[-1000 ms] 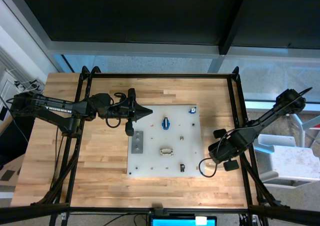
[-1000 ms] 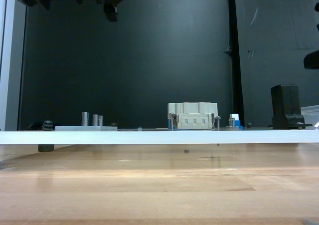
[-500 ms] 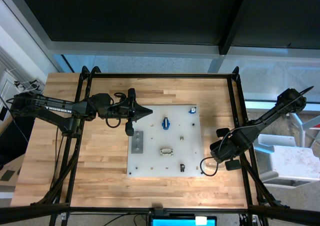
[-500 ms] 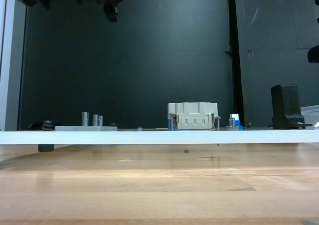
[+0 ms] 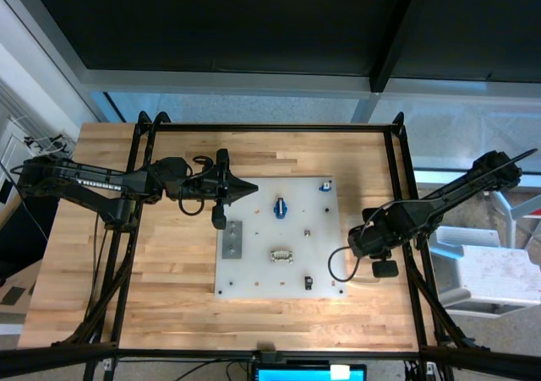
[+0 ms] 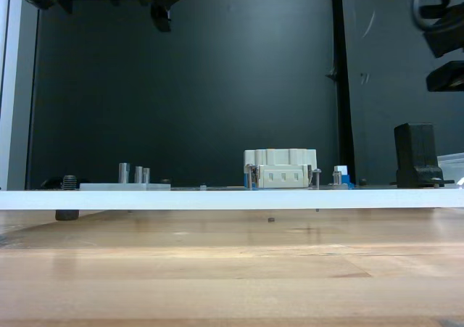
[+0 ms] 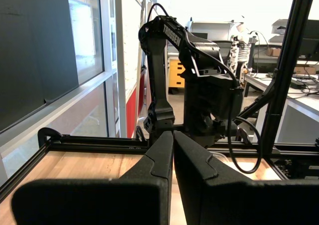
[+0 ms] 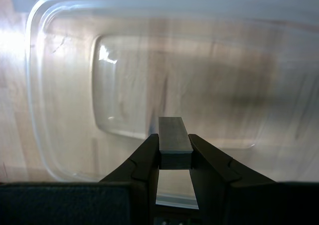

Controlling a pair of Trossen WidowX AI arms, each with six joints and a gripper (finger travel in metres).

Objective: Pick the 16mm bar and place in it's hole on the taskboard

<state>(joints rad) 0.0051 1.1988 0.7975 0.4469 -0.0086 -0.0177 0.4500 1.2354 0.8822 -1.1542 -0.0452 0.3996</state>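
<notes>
Just off the board's (image 5: 279,271) right edge, above the worktop (image 5: 169,296), the right pincer (image 8: 174,147) pinches the bar (image 8: 174,134). The bar points straight out over a clear tray (image 8: 60,85), clear of the board. Farther off, over the board's far left corner, the left pincer (image 7: 173,140) hangs pressed together.
</notes>
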